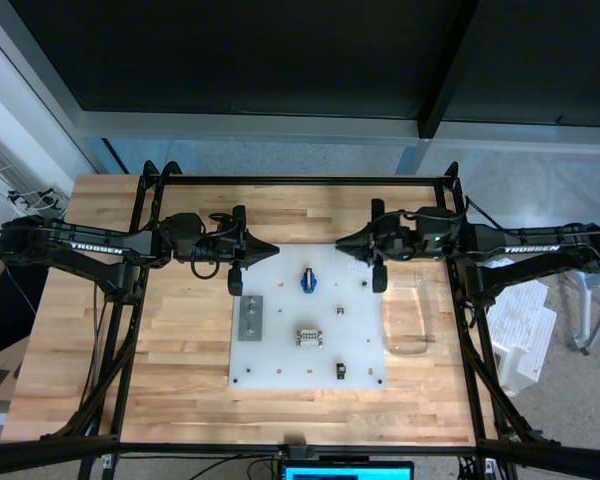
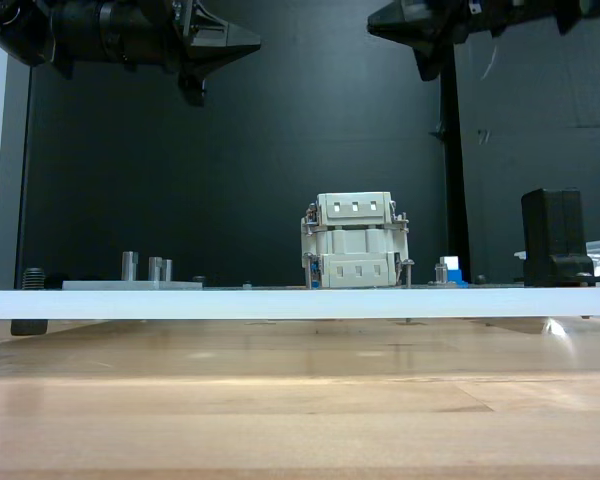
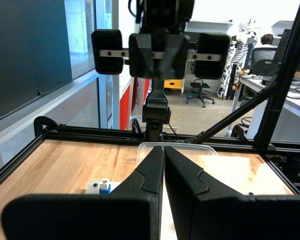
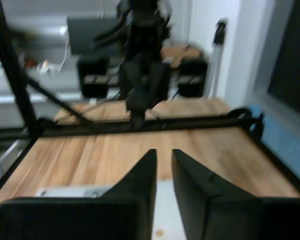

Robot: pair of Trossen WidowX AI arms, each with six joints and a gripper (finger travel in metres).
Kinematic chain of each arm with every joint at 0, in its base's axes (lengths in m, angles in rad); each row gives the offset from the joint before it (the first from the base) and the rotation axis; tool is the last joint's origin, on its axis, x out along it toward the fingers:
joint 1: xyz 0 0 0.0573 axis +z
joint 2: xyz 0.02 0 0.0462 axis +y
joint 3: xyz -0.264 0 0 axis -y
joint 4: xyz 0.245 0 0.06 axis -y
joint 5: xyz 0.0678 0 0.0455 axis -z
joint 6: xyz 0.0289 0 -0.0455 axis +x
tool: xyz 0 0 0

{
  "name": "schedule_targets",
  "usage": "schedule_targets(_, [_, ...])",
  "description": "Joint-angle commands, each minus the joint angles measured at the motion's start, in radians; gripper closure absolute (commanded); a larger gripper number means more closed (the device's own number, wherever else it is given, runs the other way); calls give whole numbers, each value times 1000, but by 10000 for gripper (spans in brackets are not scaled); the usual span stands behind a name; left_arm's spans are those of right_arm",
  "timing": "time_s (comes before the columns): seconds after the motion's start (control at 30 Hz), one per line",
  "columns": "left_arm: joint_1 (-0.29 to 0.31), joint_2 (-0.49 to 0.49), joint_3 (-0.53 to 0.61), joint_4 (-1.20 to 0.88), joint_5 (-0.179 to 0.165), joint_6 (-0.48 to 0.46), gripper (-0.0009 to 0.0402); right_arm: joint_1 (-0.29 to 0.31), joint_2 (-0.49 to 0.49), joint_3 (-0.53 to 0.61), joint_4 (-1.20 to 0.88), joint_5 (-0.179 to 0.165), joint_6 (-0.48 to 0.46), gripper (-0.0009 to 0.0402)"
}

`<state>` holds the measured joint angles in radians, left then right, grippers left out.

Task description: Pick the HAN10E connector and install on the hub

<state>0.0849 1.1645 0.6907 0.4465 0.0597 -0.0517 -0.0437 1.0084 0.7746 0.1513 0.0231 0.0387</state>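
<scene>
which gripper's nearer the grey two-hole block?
Left. The left gripper hovers just beyond the grey two-hole block; the right gripper hovers farther off to its right.

Left gripper (image 2: 256, 42) and right gripper (image 2: 372, 19) cropped at low view's top edge; white plate (image 4: 163, 211) blurred in right wrist view

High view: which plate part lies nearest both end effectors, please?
The blue part, the only blue one, by the gap between left end effector and right end effector.
</scene>
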Motion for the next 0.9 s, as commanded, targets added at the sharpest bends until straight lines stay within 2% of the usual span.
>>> schedule_targets(0.03, [0,0,0,0,0,0,393,-4,-28,-76,126,1,-3,393])
schedule_targets(0.23, [0,0,0,0,0,0,393,-3,-49,-156,209,-2,-3,393])
schedule_targets(0.3, [0,0,0,0,0,0,393,-1,-49,-166,214,-26,-2,393])
schedule_targets(0.9, [0,0,0,0,0,0,393,11,-48,-183,214,-24,2,393])
